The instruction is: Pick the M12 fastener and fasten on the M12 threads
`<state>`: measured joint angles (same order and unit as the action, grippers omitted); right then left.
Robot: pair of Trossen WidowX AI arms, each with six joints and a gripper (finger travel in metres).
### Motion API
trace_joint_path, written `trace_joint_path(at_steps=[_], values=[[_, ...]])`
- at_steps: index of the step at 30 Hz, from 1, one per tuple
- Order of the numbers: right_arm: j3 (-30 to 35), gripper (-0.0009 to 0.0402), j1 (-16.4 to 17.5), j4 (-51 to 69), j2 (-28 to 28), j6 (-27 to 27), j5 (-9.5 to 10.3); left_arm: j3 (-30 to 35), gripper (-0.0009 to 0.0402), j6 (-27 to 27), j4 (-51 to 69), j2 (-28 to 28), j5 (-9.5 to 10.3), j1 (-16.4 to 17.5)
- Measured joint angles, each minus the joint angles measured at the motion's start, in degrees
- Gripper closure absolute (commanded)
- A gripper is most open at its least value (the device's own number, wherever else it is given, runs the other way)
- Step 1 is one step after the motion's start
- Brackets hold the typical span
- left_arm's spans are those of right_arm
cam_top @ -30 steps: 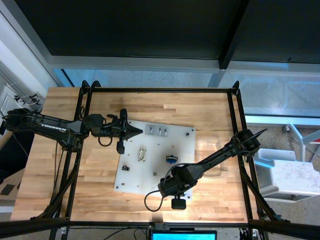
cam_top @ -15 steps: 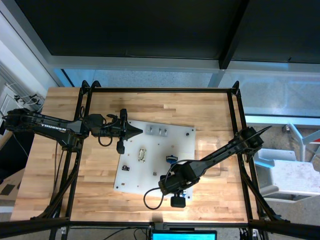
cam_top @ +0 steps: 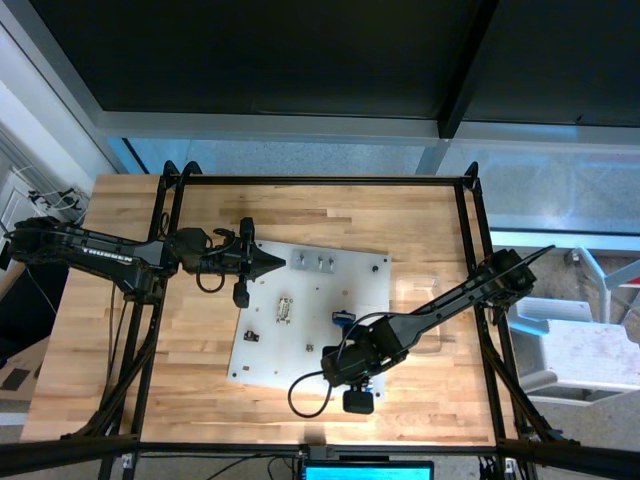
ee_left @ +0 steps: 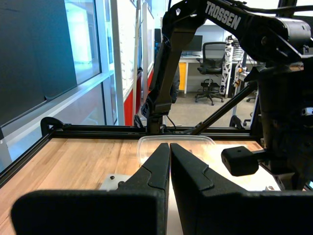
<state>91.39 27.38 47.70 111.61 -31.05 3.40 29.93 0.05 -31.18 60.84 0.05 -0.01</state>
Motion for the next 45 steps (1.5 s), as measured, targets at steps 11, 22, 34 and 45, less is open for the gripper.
trace_joint_path(at_steps=[11, 22, 34, 45], values=[[0.00, 0.0393, -0.28, -0.17, -0.48, 0.00, 0.00, 0.02, 0.0393, 0.00, 0.00, 0.00, -0.02, 0.00], [0.00, 0.0393, -0.33, -0.20, -0.48, 0.02, 0.02, 0.00, 0.0393, 0.00, 0.00, 0.00, 0.00, 0.00], [0.00, 0.0393, -0.28, -0.26, -0.48, 0.02, 0.02, 0.02, 0.0393, 0.00, 0.00, 0.00, -0.02, 0.00], [0.00, 0.0393, -0.31, -0.31, -0.48, 0.02, 0.04, 0.02, 0.0393, 0.00, 0.00, 0.00, -0.02, 0.00]])
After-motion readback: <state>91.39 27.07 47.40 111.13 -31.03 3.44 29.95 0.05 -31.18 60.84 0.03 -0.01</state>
